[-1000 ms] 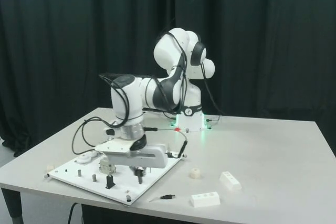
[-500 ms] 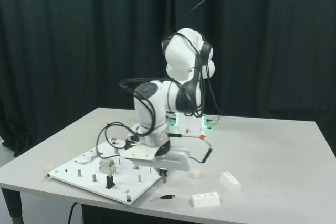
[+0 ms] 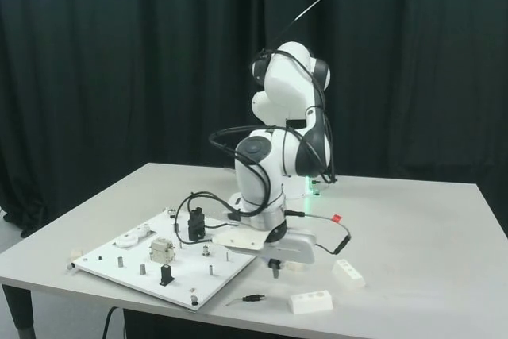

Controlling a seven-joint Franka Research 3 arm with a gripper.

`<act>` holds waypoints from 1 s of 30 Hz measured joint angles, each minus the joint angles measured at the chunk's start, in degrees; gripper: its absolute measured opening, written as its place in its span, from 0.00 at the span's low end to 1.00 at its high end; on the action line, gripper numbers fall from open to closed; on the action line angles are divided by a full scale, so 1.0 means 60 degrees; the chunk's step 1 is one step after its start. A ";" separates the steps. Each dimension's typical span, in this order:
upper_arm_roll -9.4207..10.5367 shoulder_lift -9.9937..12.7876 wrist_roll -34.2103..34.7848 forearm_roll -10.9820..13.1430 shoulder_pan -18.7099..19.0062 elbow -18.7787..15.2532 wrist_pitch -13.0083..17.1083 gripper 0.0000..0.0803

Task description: Place square peg 4.

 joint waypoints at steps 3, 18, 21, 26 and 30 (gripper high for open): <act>0.0098 -0.0109 0.0156 -0.0072 0.0059 -0.0163 0.0056 0.12; 0.0638 -0.0613 0.0673 -0.0356 0.0276 -0.1373 0.1220 0.12; 0.0647 -0.0731 0.0699 -0.0407 0.0359 -0.1599 0.1292 0.12; 0.0681 -0.0942 0.0805 -0.0532 0.0462 -0.1860 0.1299 0.32; 0.0734 -0.1134 0.0825 -0.0634 0.0508 -0.2026 0.1297 0.75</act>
